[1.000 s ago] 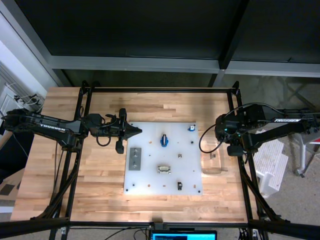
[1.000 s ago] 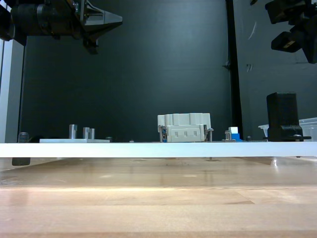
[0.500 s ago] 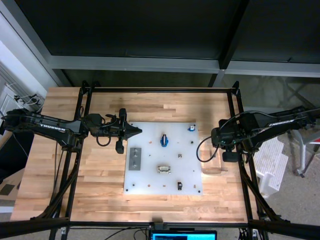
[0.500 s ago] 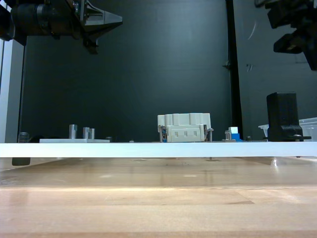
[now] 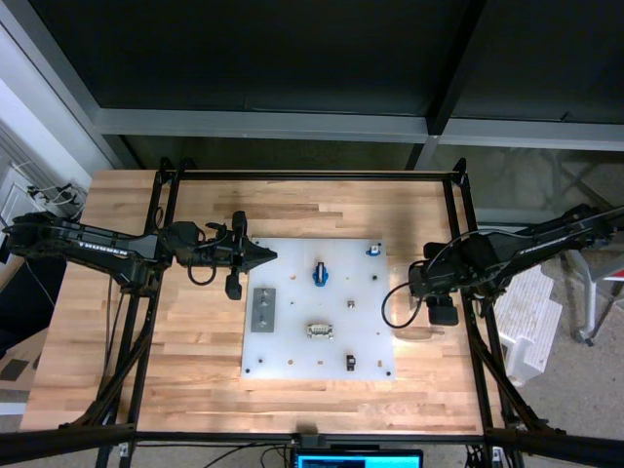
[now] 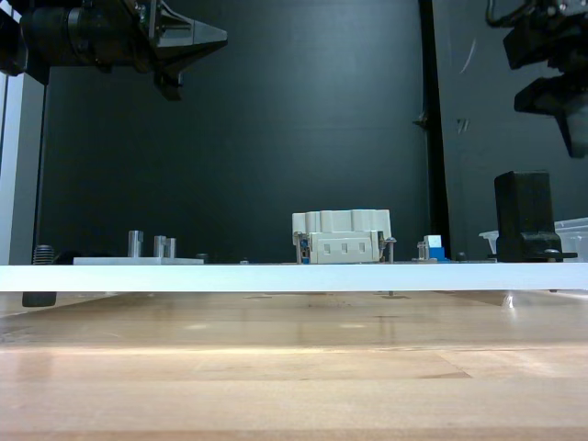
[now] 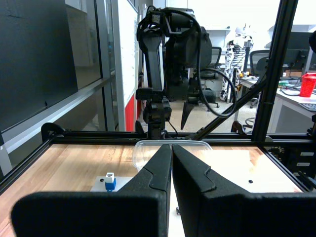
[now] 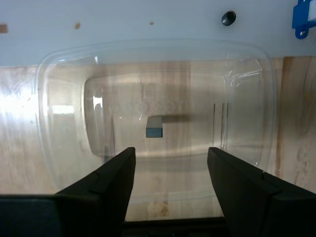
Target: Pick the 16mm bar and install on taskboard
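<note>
While left tool idles — right tool nears tray.

High view looks down on the taskboard, low view skims it level; wrist views sit close.

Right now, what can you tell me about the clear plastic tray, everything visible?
The clear plastic tray is a shallow, see-through rectangle with rounded corners and a raised rim. It lies flat on the wooden table, just past the right edge of the taskboard. One small grey piece, the 16mm bar, lies near its middle. The right end effector hangs open above it, not touching. The left end effector is shut, away over the board's far left corner.
</note>
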